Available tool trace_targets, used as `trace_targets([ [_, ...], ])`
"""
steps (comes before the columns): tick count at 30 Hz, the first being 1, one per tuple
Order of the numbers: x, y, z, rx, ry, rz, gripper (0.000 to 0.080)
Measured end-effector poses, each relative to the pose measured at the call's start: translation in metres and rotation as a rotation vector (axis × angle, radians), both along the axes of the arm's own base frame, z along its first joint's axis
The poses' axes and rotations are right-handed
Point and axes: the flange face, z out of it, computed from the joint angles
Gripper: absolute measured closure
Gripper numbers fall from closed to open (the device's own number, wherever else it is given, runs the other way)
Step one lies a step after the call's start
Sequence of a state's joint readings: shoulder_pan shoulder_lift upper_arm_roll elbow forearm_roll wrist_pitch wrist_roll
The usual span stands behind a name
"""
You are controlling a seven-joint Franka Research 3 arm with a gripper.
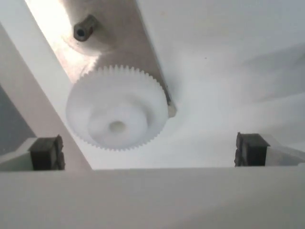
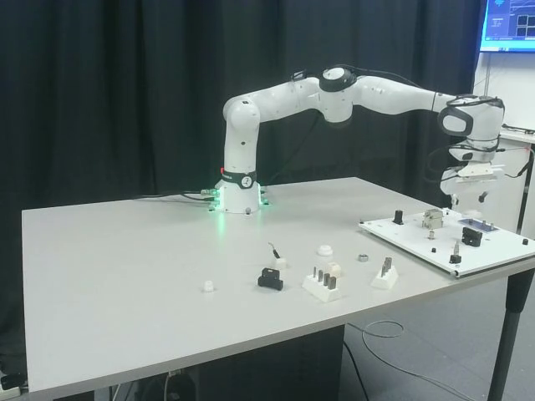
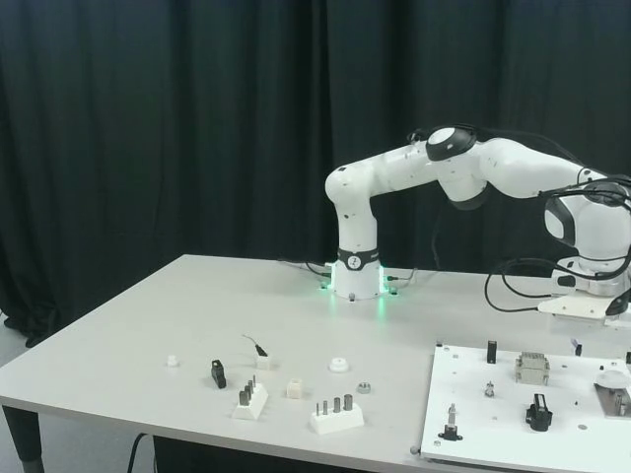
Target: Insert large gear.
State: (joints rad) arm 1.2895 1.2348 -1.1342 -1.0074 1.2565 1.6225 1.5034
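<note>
Your grey desk (image 2: pixel 125 267) stands before black curtains (image 3: pixel 168 128).
Fingers (image 1: pixel 46 153) spread, released, above the white large gear (image 1: pixel 116 109) on the board (image 2: pixel 493 255).

Open gripper (image 1: pixel 148 151) hangs above white toothed plastic gear (image 1: pixel 117 109), air gap between, nothing betw fingers so straight drop is free. Gear sits on pale plate w/ short dark metal peg (image 1: pixel 84 30) just beyond it. White assembly board (image 2: pixel 410 236) below carries small black & grey fixtures nearby.
</note>
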Motion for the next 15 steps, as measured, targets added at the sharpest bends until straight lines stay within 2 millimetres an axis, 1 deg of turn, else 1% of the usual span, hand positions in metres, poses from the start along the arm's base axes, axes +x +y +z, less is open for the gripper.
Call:
trace_targets([
  [6, -0.001, -0.0022, -0.0006, -0.029, -0.003, 0.006, 0.0003],
  [15, -0.0026, -0.0037, -0.0073, -0.054, 0.003, 0.008, 0.0003],
])
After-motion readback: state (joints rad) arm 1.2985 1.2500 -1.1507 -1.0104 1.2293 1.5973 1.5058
